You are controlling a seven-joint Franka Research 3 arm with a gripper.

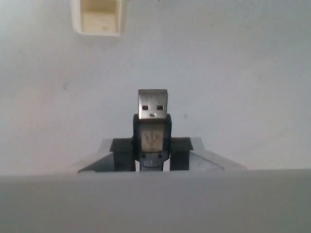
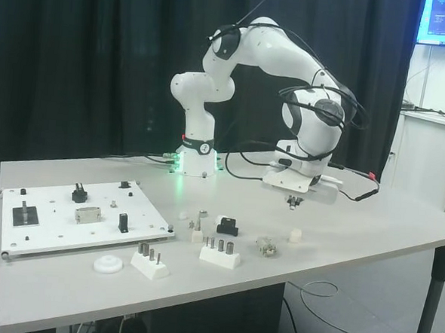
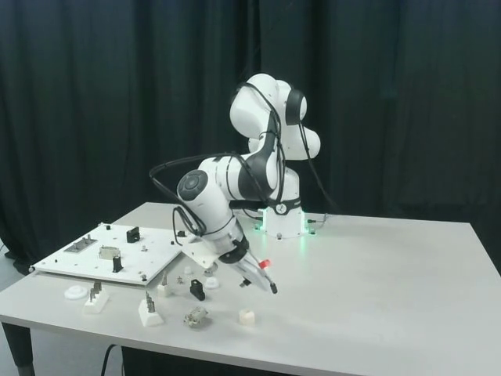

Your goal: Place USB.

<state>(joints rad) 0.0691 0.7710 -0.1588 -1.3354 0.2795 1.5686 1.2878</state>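
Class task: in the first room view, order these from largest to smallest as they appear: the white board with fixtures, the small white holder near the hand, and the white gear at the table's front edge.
1. White board
2. White gear
3. Small white holder

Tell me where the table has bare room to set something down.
Bare grey table stretches on the far side of the gripper from the white board, out to the edge. Crowded: the small parts between board and USB holder.
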